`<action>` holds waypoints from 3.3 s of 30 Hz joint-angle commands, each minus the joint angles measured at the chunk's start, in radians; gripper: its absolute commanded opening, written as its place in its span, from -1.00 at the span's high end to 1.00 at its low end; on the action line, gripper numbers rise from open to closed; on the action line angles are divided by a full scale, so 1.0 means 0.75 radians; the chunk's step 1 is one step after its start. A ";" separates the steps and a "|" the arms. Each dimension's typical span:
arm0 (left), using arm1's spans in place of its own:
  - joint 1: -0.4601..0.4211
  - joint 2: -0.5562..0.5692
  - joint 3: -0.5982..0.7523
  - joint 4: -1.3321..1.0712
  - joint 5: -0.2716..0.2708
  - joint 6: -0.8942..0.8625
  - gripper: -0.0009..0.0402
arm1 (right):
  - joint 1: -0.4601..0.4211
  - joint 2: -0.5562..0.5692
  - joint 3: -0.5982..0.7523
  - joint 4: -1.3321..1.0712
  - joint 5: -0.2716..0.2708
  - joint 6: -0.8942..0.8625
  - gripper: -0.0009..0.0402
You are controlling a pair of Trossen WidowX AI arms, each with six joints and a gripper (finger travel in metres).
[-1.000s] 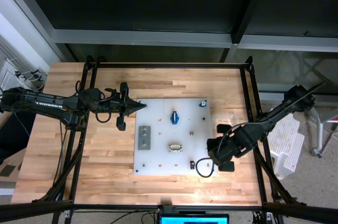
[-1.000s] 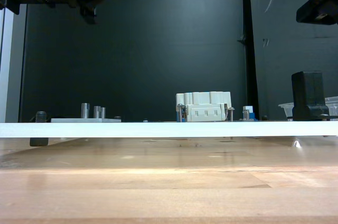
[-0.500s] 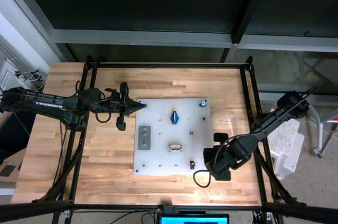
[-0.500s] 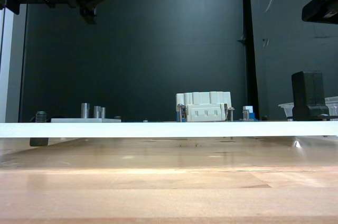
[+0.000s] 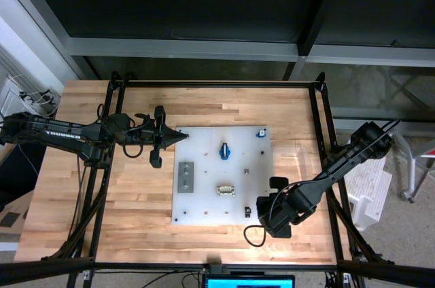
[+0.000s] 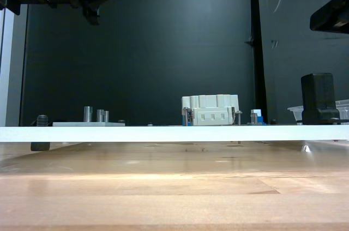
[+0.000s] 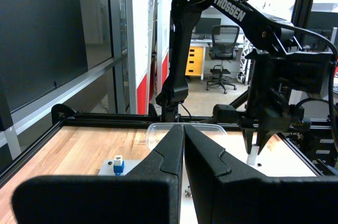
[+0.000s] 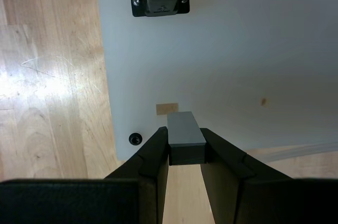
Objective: Pick the 16mm bar and install on taskboard
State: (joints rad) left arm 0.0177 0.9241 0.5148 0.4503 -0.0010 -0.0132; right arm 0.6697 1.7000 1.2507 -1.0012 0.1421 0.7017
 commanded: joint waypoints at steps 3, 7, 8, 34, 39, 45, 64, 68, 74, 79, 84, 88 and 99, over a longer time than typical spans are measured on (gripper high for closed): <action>0.000 0.001 0.000 0.000 0.001 0.000 0.96 | 0.004 0.019 -0.005 0.022 0.000 -0.002 0.94; 0.000 0.001 0.000 0.000 0.001 0.000 0.96 | 0.006 0.036 -0.007 0.032 -0.001 -0.002 0.94; 0.000 0.001 0.000 -0.001 0.001 0.000 0.96 | 0.007 0.041 -0.007 0.033 -0.001 -0.002 0.94; 0.000 0.001 0.000 0.000 0.001 0.000 0.96 | 0.018 0.057 -0.042 0.089 -0.004 0.001 0.94; 0.000 0.001 0.000 -0.001 0.001 0.000 0.96 | 0.018 0.057 -0.060 0.103 -0.003 0.001 0.94; 0.000 0.001 0.000 0.000 0.001 0.000 0.96 | 0.018 0.065 -0.081 0.130 -0.003 0.001 0.94; 0.000 0.001 0.000 -0.001 0.001 0.000 0.96 | 0.018 0.102 -0.122 0.212 -0.004 -0.003 0.94; 0.000 0.001 0.000 -0.001 0.001 0.000 0.96 | 0.018 0.101 -0.119 0.210 -0.004 -0.004 0.93; 0.000 0.001 0.000 -0.001 0.001 0.000 0.96 | 0.018 0.099 -0.119 0.211 -0.004 -0.009 0.68; 0.001 0.001 0.000 -0.001 0.001 0.000 0.96 | 0.018 0.097 -0.119 0.211 -0.005 -0.009 0.38; 0.000 0.001 0.000 -0.001 0.001 0.000 0.96 | 0.018 0.090 -0.114 0.202 -0.011 -0.007 0.12; 0.000 0.001 0.000 0.000 0.001 0.000 0.96 | 0.018 0.079 -0.109 0.194 -0.017 -0.009 -0.04; 0.000 0.001 0.000 0.000 0.001 0.000 0.96 | 0.020 -0.060 -0.109 0.092 -0.016 -0.022 -0.14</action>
State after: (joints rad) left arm 0.0177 0.9241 0.5144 0.4500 -0.0006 -0.0135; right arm 0.6853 1.6714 1.1679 -0.9184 0.1276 0.6895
